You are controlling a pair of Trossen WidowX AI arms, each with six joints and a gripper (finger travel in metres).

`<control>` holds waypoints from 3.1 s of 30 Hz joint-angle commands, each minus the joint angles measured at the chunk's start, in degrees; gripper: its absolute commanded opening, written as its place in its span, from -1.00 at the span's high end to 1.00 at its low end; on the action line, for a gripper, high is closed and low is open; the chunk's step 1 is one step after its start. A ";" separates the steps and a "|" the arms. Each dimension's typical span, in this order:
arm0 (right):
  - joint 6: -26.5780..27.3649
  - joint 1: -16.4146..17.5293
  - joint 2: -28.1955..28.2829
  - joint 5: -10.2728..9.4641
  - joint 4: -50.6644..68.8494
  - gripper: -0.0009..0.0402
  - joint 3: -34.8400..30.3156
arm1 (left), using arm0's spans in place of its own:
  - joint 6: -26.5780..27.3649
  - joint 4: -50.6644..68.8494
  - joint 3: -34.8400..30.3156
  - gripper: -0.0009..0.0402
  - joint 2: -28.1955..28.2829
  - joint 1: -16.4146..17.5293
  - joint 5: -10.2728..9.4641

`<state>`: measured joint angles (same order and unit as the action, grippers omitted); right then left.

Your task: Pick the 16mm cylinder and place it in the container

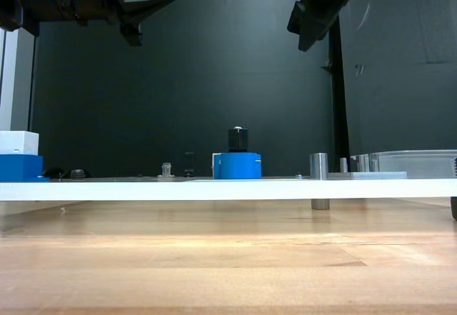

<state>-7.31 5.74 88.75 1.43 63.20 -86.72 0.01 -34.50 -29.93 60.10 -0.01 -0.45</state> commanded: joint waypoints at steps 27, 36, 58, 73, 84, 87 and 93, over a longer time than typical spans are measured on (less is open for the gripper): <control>-5.77 8.07 8.55 1.11 -0.61 0.23 -0.09 | 0.00 -0.02 -0.02 0.96 0.00 0.00 0.00; -7.91 9.49 10.86 2.08 -1.97 0.03 -0.28 | -0.02 -0.02 -0.02 0.96 0.00 0.00 0.00; -10.23 10.75 17.77 2.03 -4.48 0.03 -0.44 | 0.00 -0.02 -0.02 0.96 0.00 0.02 0.00; -10.29 11.41 20.74 2.01 -6.38 0.04 -0.09 | -0.02 -0.02 -0.02 0.96 0.00 0.00 0.02; -10.43 11.58 22.51 2.08 -7.41 0.04 0.04 | 0.00 -0.02 -0.02 0.96 0.00 0.02 0.02; -10.40 11.56 23.26 2.12 -7.45 0.04 0.07 | -0.02 -0.02 -0.02 0.96 0.00 0.00 0.00; -10.27 11.56 24.20 2.08 -8.13 0.04 0.33 | -0.02 -0.02 -0.02 0.96 0.00 0.02 0.02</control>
<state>-17.65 17.30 112.88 3.51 55.44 -86.43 0.01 -34.50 -29.95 60.10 -0.01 -0.45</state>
